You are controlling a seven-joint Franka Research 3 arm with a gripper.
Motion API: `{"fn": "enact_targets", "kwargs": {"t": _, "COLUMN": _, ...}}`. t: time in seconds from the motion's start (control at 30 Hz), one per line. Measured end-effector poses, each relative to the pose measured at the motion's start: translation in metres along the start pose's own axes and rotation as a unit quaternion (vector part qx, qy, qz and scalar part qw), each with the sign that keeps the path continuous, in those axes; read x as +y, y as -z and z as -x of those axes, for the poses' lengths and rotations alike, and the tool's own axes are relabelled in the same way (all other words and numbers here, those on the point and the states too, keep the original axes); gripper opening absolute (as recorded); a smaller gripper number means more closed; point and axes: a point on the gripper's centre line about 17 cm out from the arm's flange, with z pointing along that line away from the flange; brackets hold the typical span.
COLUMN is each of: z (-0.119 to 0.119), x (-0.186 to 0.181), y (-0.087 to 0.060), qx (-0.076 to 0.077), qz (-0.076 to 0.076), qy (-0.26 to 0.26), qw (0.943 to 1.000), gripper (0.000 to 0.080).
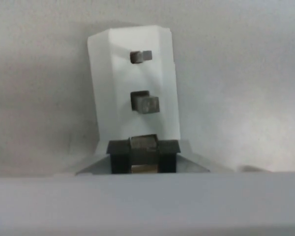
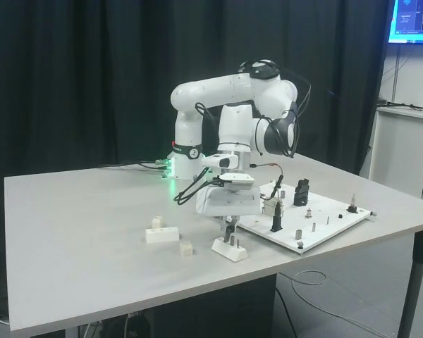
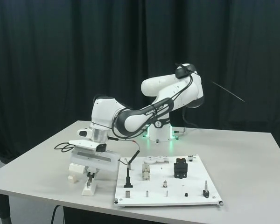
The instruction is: Pick square peg 3.
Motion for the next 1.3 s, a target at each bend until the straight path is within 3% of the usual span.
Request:
{"fn": "enact_targets", "kwargs": {"t": 0.37, "z": 0.008, "x": -0.002, "y": 0.009, "qx": -0.015, "qz": -0.01, "qy": 0.005, "qw": 0.9998, "gripper": 0.0107}}
{"fn": "enact_targets", "kwargs": {"t": 0.77, "z": 0.018, "x": -0.014, "y": 0.015, "qx": -0.031, "qz": -0.035, "qy": 0.005, "qw": 0.9989, "gripper": 0.0107}}
{"fn": "enact_targets", "kwargs": {"t": 1.03, "z": 0.016, "x": -0.008, "y": 0.029, "qx": -0.039, "qz": -0.023, "qy": 0.02, "qw": 0.9988, "gripper": 0.0107}}
{"fn": "enact_targets", "kwargs": {"t": 1.3, "z": -0.001, "x": -0.004, "y": 0.052, "qx": -0.026, "qz": -0.019, "qy": 0.029, "qw": 0.9991, "gripper": 0.0107}}
